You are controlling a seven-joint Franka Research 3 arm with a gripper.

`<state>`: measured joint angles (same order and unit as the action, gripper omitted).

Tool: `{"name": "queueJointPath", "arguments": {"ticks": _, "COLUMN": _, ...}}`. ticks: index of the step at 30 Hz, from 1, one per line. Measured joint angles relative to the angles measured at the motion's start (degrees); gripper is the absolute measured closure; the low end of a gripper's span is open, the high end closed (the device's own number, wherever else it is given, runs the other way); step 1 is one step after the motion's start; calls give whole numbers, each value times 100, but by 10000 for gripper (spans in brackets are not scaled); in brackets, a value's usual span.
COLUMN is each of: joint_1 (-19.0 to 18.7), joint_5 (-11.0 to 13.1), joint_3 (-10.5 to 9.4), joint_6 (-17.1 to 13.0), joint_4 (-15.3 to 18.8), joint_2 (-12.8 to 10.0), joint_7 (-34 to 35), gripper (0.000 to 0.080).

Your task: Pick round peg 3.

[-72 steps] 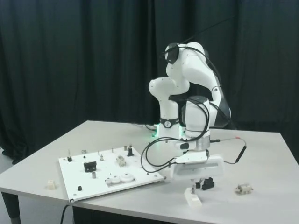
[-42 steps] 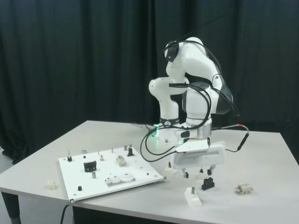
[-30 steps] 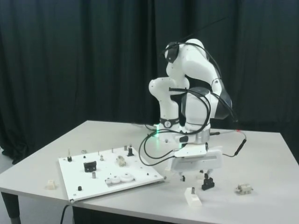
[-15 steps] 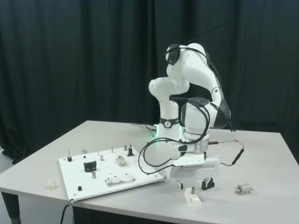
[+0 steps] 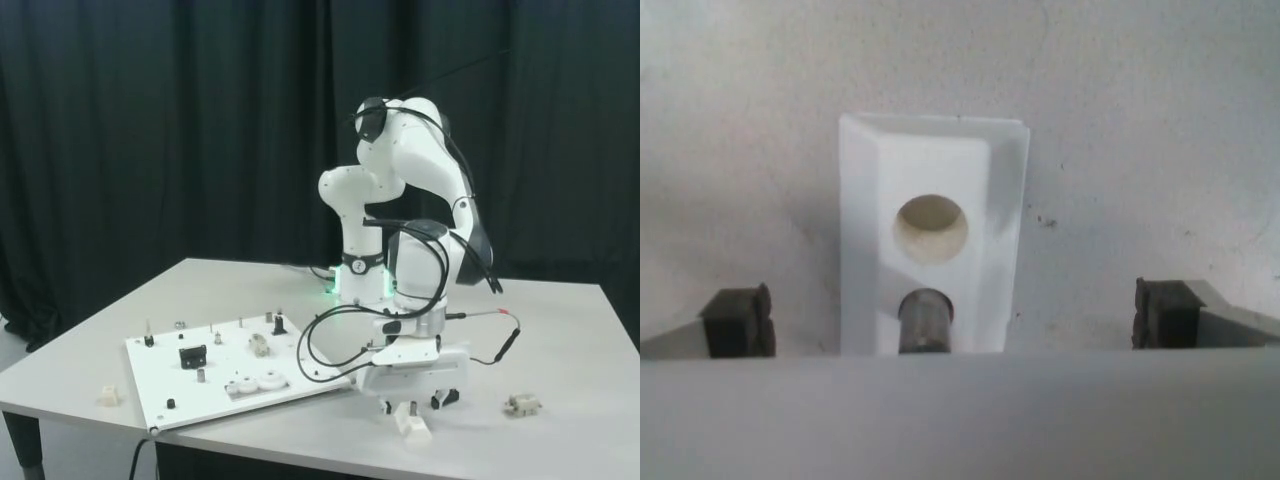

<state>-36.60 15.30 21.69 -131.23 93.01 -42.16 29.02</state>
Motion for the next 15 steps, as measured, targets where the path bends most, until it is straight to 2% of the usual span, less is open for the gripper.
{"name": "queueJointPath", "arguments": {"ticks": 14, "joint_1": 17, "joint_5": 0, "joint_3": -8, "joint_6": -2, "joint_4": 25, "joint_2": -22, "joint_7": -41, "gripper": 3}}
{"name": "queueJointPath", "arguments": {"ticks": 15, "joint_1": 19, "joint_5": 0, "joint_3": -9, "joint_6": -2, "joint_4": 27, "joint_2": -22, "joint_7": -48, "gripper": 98}}
